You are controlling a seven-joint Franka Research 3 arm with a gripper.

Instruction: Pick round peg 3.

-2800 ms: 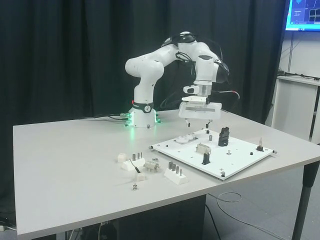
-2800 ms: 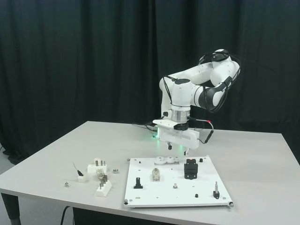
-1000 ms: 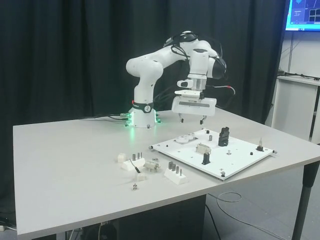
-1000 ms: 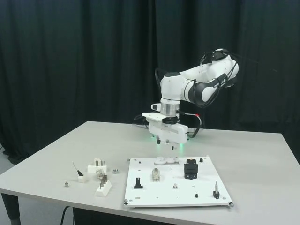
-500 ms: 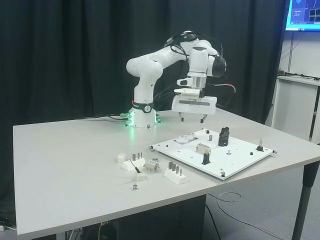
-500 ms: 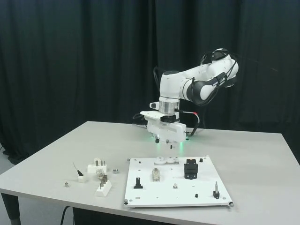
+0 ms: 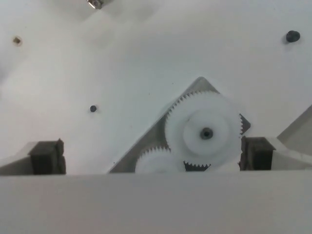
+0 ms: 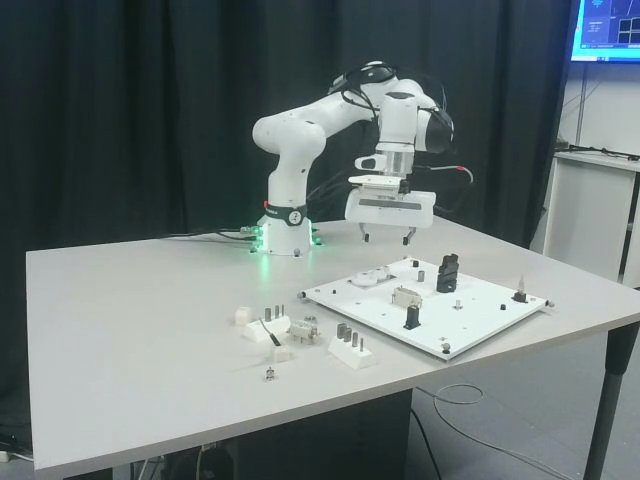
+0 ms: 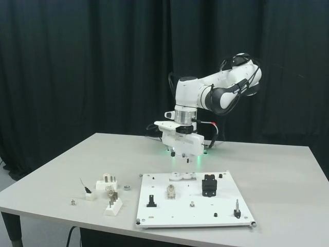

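The pincer [image 8: 384,237], spread wide and empty, hangs well apart from the pegs [image 8: 349,336].

A black curtain [image 9: 103,67] is hung behind the grey table [image 8: 130,300]. A white cabinet [image 8: 590,210] is seen beside it.

- In the first room view we are looking across the table [image 8: 130,300] from a corner, the arm [image 8: 300,130] at the far side.
- In the second we are facing the arm [image 9: 216,92] front-on, from farther back.
- Both are sharing the board [image 8: 430,305].
- From the wrist we are looking close down on the gears [image 7: 204,131].
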